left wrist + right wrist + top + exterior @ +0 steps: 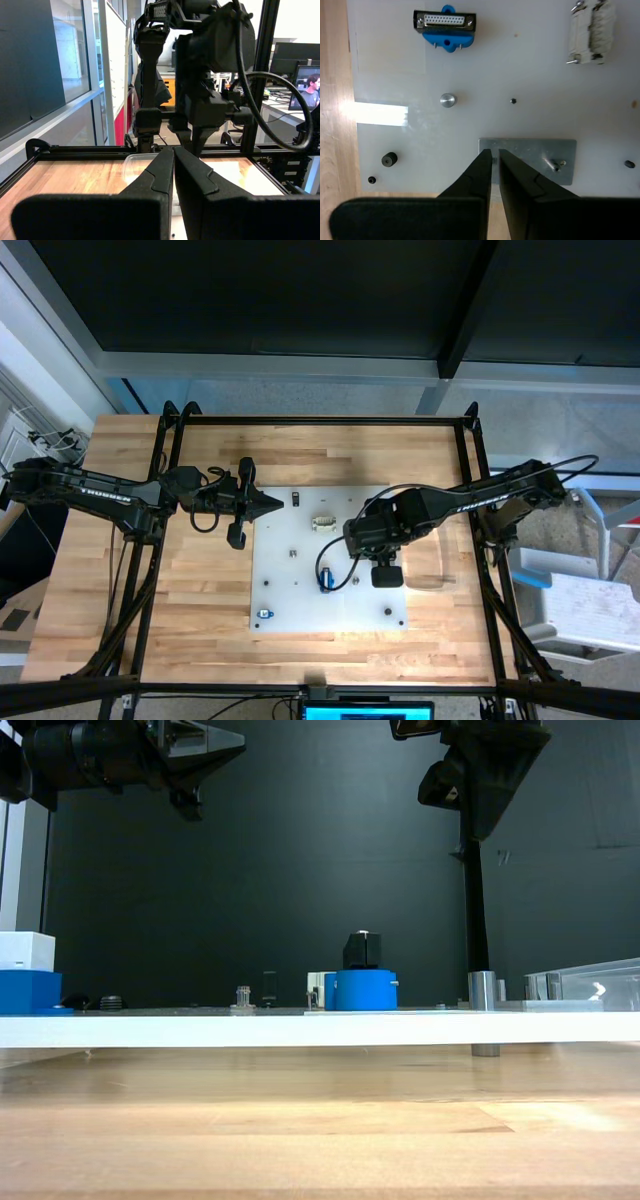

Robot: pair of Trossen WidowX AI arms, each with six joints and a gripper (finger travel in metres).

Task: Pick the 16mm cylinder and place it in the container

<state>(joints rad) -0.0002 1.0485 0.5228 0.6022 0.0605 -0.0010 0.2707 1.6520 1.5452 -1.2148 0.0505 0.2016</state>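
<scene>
The 16mm cylinder (448, 100) is a small silvery round peg standing on the white board (530, 90), a short way from the blue connector (444, 26). In the low view the cylinder (483, 990) stands upright right of the blue connector (364, 988). My right gripper (495, 154) is shut and empty. It hangs high over the board (300, 585), above a grey plate (527, 159), with the cylinder ahead and off to one side. The right gripper (350, 538) is well clear of the clear container (437, 560), which sits at the board's right edge. My left gripper (280, 503) is shut and parked at the board's left edge.
The board also holds a white connector (322, 524), a small blue part (264, 614), a black round knob (389, 159) and a thin peg (555, 164) on the grey plate. A black frame (470, 440) rings the table. Bare wood (200, 600) lies around the board.
</scene>
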